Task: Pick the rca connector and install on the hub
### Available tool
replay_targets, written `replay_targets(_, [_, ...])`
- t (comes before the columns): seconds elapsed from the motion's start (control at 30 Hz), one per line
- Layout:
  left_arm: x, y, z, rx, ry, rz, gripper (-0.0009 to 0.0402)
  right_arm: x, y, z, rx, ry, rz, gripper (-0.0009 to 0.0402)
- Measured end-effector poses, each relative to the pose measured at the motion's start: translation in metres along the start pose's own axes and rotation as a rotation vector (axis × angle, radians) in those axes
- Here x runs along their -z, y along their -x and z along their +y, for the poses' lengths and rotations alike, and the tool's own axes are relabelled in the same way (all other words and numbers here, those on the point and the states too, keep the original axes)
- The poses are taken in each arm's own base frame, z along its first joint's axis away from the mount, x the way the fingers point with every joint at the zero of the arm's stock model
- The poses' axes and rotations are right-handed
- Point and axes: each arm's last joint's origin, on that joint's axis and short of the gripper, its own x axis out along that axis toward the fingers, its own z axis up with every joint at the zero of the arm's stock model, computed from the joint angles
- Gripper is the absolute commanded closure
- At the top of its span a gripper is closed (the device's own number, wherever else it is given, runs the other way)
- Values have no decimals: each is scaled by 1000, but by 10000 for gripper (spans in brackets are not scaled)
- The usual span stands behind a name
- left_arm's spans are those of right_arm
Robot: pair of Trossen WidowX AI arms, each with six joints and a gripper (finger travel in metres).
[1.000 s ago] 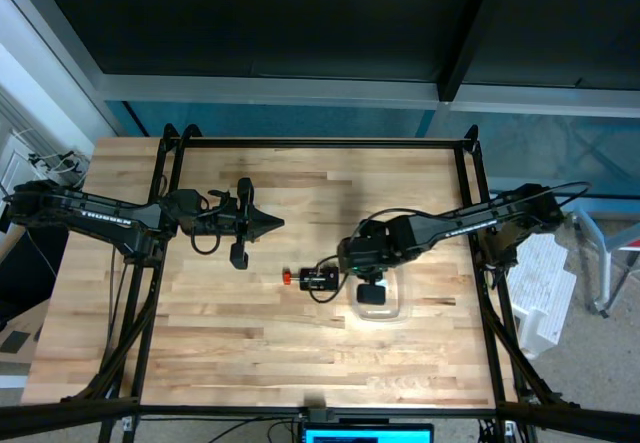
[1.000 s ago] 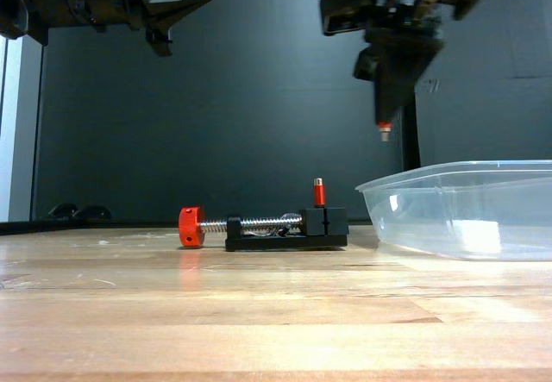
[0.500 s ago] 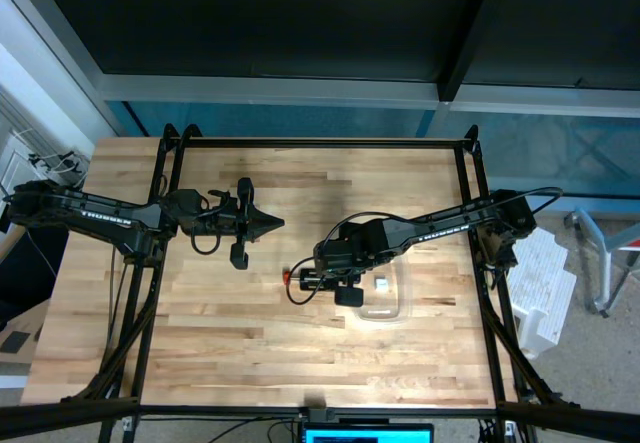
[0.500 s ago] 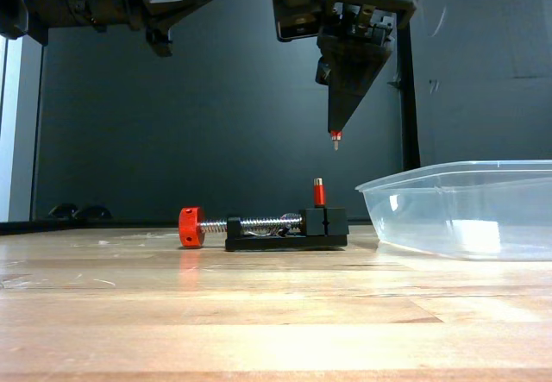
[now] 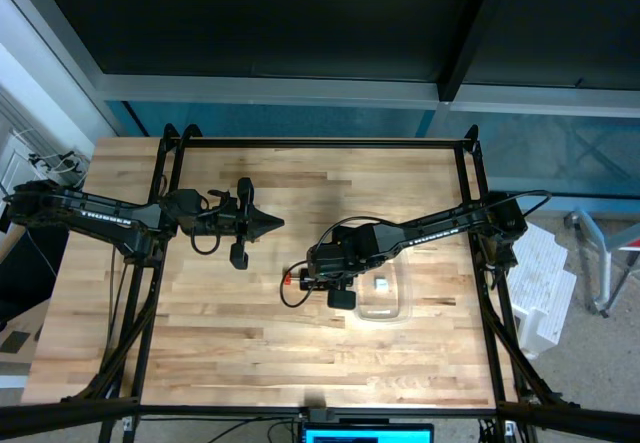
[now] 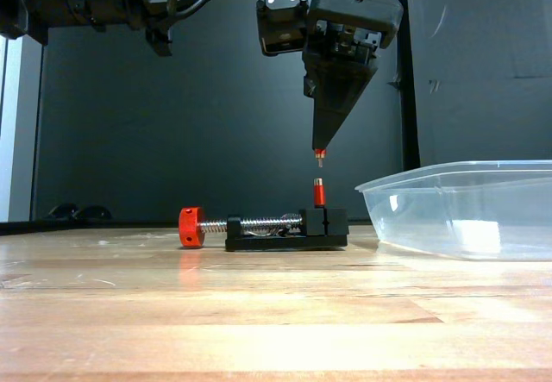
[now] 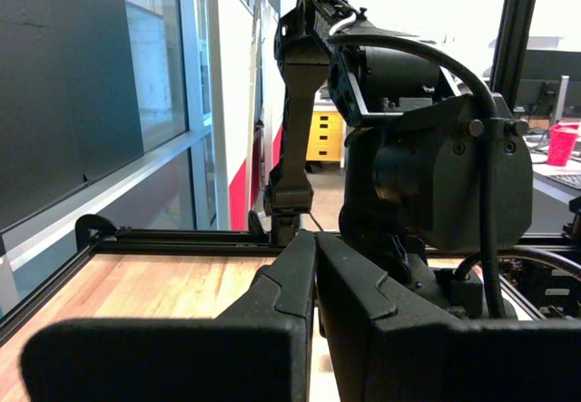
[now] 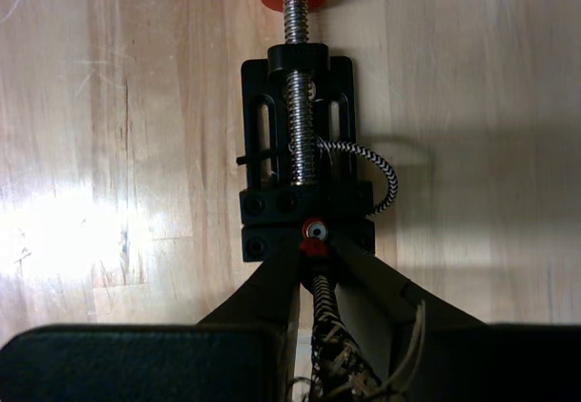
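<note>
Right gripper (image 6: 320, 144) is seen clamped on the rca connector (image 6: 320, 153), held directly above the hub (image 6: 285, 227) on the table (image 6: 259, 313). A gap between connector tip and the hub's upright red stub (image 6: 318, 192) is shown only in the low view; alignment over it is shown by the right wrist view. Left gripper (image 5: 272, 224) is held aloft, well apart, fingers pressed together.
</note>
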Motion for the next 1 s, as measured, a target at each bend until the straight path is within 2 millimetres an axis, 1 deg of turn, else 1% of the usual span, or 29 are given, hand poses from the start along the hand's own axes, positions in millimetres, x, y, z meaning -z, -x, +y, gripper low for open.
replay_targets(0.27, [0, 0, 0, 0, 0, 0, 393, -1, -8, 0, 2, -1, 6, 392])
replay_targets(1.0, [0, 0, 0, 0, 0, 0, 393, -1, -8, -3, 9, -6, 16, 392])
